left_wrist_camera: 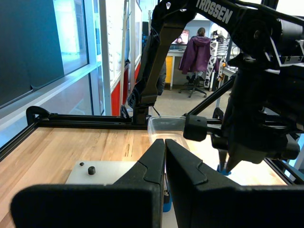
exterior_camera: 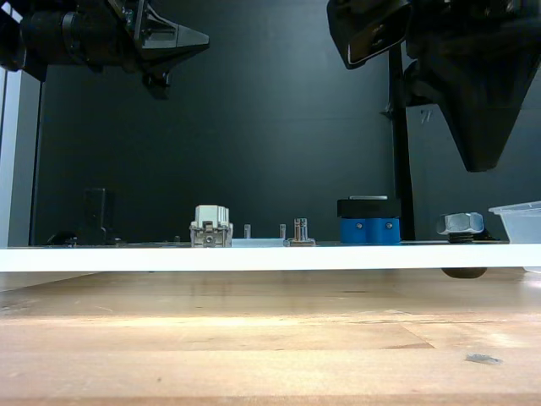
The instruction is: Pick the M12 fastener and fasten on the M12 threads
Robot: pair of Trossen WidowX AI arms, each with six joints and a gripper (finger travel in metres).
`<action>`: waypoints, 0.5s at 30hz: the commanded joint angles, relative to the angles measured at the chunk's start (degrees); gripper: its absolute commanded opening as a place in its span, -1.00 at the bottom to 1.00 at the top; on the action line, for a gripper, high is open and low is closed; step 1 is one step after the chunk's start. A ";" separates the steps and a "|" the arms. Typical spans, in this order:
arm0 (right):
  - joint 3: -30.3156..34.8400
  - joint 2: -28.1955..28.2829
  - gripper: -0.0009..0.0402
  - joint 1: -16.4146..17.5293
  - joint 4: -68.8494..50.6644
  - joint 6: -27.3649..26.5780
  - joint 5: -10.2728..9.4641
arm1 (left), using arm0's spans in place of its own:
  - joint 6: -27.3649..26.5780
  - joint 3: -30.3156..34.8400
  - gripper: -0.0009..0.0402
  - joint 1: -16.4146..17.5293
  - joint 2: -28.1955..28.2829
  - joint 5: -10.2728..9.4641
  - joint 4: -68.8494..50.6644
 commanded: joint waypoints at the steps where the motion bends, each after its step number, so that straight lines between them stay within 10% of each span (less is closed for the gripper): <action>1: -0.85 0.04 -0.90 0.11 2.78 -5.27 1.25 | 0.02 0.02 -0.96 0.00 0.00 0.02 0.02; 6: -1.68 0.04 -0.95 1.42 4.46 -6.75 5.57 | 0.02 0.02 -0.96 0.02 0.00 0.04 0.00; 15: -5.03 -0.26 -0.96 3.65 9.57 -7.34 5.03 | 0.02 0.02 -0.96 0.00 0.00 0.02 0.00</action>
